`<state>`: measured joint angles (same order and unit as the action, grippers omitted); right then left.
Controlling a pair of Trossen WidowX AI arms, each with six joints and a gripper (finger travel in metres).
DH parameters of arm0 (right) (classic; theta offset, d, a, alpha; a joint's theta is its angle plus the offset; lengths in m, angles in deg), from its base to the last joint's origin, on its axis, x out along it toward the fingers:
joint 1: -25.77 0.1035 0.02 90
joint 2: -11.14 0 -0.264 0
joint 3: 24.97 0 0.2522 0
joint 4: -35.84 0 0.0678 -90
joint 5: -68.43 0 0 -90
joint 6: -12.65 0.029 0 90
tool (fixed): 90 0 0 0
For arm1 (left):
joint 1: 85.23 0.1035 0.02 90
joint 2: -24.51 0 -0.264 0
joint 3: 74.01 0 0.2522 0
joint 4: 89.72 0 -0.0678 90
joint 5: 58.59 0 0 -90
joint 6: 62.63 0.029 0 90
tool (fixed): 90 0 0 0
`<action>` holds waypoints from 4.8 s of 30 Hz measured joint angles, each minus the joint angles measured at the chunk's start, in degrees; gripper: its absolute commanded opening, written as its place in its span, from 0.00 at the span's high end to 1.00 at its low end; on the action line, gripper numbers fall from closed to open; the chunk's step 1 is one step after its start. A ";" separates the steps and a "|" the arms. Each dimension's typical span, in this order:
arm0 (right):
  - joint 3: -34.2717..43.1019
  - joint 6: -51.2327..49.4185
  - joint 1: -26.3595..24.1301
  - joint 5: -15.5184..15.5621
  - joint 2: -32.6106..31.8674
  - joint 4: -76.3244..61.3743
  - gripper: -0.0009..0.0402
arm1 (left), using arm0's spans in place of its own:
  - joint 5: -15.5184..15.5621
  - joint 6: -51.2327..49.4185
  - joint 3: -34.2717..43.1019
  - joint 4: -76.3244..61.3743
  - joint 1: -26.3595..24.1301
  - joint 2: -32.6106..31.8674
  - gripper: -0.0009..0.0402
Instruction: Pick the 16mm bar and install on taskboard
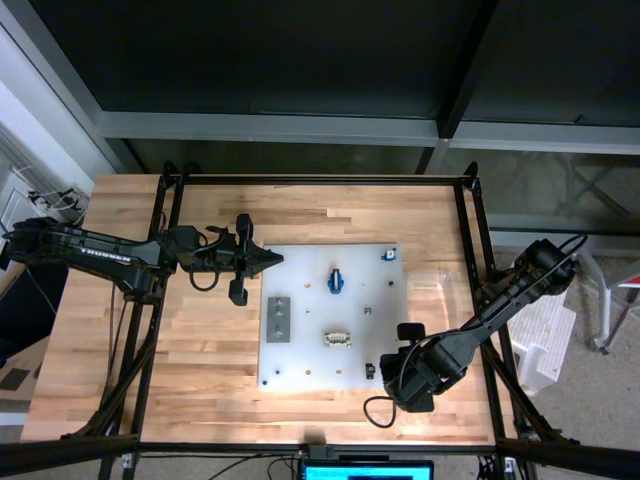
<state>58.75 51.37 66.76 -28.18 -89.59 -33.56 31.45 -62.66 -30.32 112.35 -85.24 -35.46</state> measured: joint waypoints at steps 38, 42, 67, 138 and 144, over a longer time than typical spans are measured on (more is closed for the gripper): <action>7.28 -0.26 0.26 0.39 0.46 -8.35 0.97 | 0.00 0.02 0.00 0.00 0.00 0.00 0.98; 8.52 -0.26 -0.24 1.81 -0.83 -9.40 0.97 | 0.00 0.00 0.00 -0.02 0.00 0.00 0.98; 16.76 -4.70 -4.33 6.67 -10.45 -17.31 0.97 | 0.00 0.02 0.02 0.00 0.00 -0.02 0.98; 13.73 -2.14 -3.74 6.71 -8.50 -14.34 0.97 | 0.00 0.00 0.00 0.00 0.00 -0.02 0.98; 13.49 -1.99 -3.74 6.71 -8.50 -14.32 0.97 | 0.00 0.00 0.00 0.00 0.00 -0.02 0.98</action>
<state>72.23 49.38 63.02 -21.47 -98.09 -47.88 31.45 -62.66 -30.32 112.35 -85.24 -35.48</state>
